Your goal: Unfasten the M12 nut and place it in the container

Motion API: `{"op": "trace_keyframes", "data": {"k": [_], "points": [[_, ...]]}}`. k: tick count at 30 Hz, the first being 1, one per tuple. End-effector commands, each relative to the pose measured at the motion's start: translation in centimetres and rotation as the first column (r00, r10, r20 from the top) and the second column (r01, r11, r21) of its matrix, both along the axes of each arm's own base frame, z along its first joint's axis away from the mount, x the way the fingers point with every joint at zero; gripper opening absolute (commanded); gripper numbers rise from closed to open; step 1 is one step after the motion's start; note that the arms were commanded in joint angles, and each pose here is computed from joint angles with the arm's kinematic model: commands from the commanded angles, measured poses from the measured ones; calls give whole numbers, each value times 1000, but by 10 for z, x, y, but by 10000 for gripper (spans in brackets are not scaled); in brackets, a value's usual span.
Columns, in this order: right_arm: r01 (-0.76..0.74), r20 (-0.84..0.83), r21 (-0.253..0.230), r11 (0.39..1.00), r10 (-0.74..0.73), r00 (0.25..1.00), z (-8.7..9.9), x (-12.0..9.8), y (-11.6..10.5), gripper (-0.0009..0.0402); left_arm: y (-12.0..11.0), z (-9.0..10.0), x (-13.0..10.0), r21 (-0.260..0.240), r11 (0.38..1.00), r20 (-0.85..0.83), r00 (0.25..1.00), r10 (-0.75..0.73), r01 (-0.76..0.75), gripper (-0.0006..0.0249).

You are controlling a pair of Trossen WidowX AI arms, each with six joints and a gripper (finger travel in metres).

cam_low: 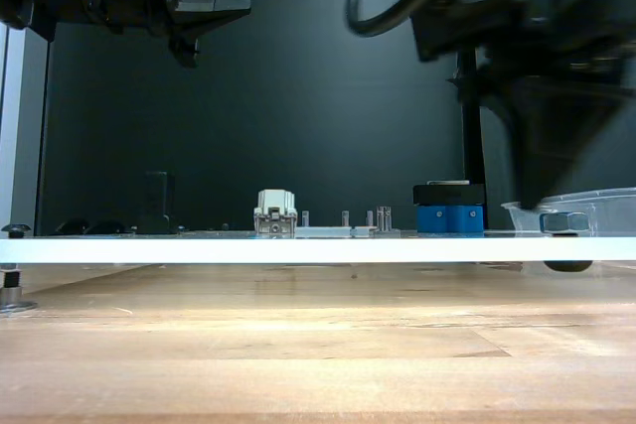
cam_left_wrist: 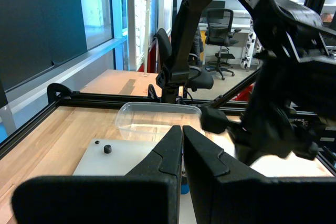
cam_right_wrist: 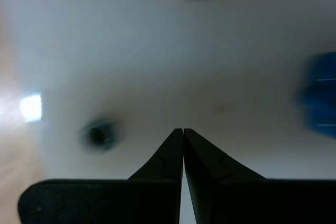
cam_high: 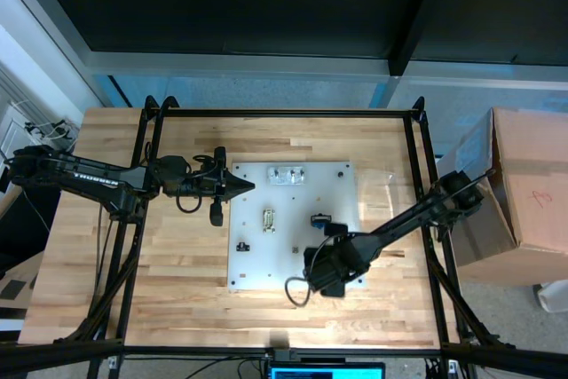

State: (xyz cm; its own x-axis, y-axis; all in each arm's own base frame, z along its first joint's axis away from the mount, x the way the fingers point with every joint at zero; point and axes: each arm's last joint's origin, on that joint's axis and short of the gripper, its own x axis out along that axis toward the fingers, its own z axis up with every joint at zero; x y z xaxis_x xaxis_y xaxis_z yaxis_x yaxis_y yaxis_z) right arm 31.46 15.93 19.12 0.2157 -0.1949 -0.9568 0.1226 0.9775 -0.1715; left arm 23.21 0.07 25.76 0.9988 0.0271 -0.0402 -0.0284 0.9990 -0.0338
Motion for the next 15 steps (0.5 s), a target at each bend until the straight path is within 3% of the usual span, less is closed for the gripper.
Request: {"op": "trace_keyframes", "data": {"k": [1,6,10,12,15], "points": [[7,-12,43,999,-6,1000,6,-3,1,0,0,0,0,0,1000,0,1000,0,0,0],[-16,-86,211,977,35,996,14,-5,6,0,0,0,0,0,1000,0,1000,0,0,0],[-31,-96,313,949,64,993,23,-2,11,0,0,0,0,0,1000,0,1000,0,0,0],[-36,-92,343,939,72,993,23,0,12,0,0,0,0,0,1000,0,1000,0,0,0],[-36,-85,343,939,70,994,18,3,14,0,0,0,0,0,1000,0,1000,0,0,0]]}}
